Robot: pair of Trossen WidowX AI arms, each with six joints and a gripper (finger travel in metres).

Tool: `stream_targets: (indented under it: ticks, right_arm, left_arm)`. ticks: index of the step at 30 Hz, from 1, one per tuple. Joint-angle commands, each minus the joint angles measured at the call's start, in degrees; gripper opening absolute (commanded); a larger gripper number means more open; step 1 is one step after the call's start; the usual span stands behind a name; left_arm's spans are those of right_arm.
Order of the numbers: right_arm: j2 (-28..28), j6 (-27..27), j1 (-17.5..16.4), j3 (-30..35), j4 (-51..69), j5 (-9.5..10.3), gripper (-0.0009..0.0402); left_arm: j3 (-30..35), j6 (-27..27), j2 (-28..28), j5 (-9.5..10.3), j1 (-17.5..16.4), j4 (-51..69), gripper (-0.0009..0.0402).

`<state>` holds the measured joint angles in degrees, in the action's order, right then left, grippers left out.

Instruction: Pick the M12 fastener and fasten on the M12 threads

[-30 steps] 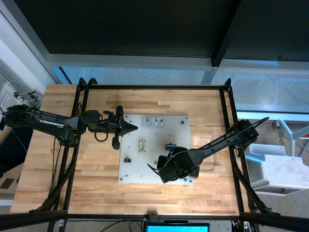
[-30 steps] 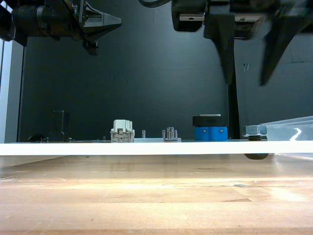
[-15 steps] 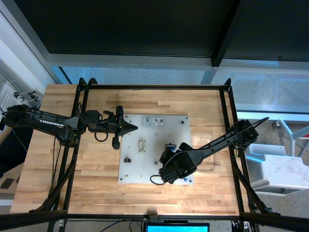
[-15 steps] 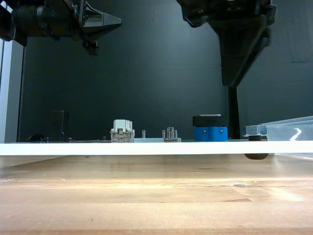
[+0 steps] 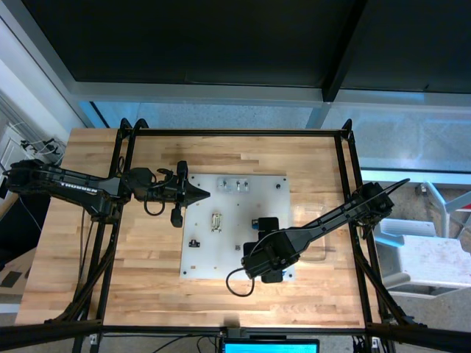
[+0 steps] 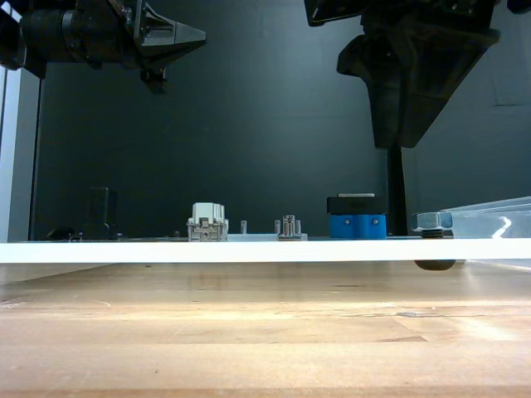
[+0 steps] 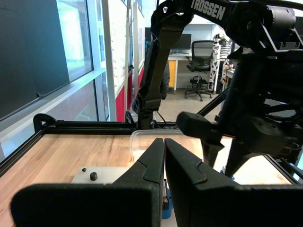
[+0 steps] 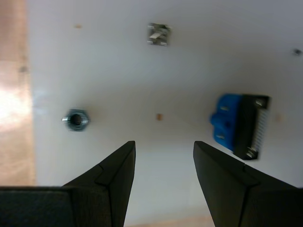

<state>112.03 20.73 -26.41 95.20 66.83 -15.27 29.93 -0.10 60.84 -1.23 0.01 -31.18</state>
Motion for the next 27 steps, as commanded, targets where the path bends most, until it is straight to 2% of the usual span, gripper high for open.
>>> stream_targets:
  ticks: [1, 3, 5, 9, 10, 11, 13, 17, 27]
  right_arm:
    - [0.3, -2.6, 0.0, -0.2, -2.7, 2.51, 0.0155]
    - [0.3, -3.7, 0.1, -0.3, -3.5, 5.51, 0.0131]
    - [0.3, -3.7, 0.3, -1.0, -3.5, 7.45, 0.0096]
    - [0.3, -3.7, 0.3, -3.0, -4.1, 8.07, 0.0003]
    - [0.2, -3.8, 0.3, -3.6, -4.5, 8.66, -0.0005]
    - [0.1, -3.7, 0.3, -4.1, -4.8, 9.29, 0.0006]
    - [0.1, -3.3, 0.3, -4.8, -5.0, 9.35, 0.0012]
    - [0.1, -3.2, 0.3, -6.4, -8.4, 9.53, -0.0003]
    - [0.1, 1.9, 0.0, -8.9, -12.3, 9.55, 0.0000]
  left_arm:
    - [0.0, 0.0, 0.0, -0.02, 0.0, 0.0, 0.0000]
    - [0.0, 0.0, 0.0, -0.02, 0.0, 0.0, 0.0000]
    - [0.0, 0.0, 0.0, -0.02, 0.0, 0.0, 0.0000]
    - [0.0, 0.0, 0.0, -0.02, 0.0, 0.0, 0.0000]
    - [0.0, 0.0, 0.0, -0.02, 0.0, 0.0, 0.0000]
    - [0.0, 0.0, 0.0, -0.02, 0.0, 0.0, 0.0000]
    - [0.0, 0.0, 0.0, -0.02, 0.0, 0.0, 0.0000]
    - [0.0, 0.0, 0.0, -0.02, 0.0, 0.0, 0.0000]
    - [0.0, 0.0, 0.0, -0.02, 0.0, 0.0, 0.0000]
